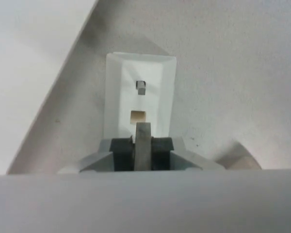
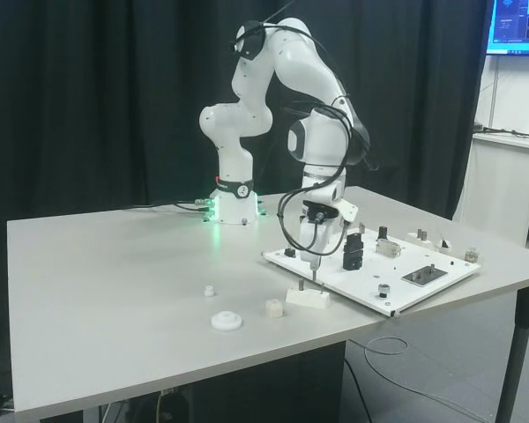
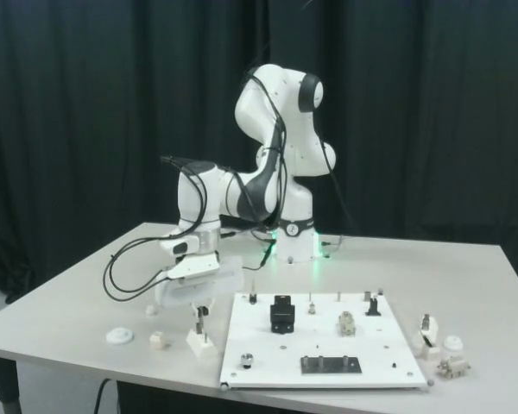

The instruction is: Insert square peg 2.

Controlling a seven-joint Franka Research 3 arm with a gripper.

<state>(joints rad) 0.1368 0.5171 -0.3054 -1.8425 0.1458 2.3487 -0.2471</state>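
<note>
The pincer [image 1: 143, 145] is clenched on a grey peg [image 1: 143, 138] held upright just above the white block [image 1: 140, 92], which lies on the worktop [image 2: 115, 264] just beside the white board [image 2: 370, 282]; I judge the peg should be squared over the block's empty square hole [image 1: 138, 116] and lowered straight, without tilt. Count from near to far: one held peg, one empty hole, one peg [image 1: 141, 87] already seated (the far one).

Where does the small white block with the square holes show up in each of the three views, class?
Wrist view: white block, centre, beyond the held peg.
First room view: block on the table, by the white board's near-left edge.
Second room view: block, left of the board.
Shared landmark: the tool directly above it.
</note>
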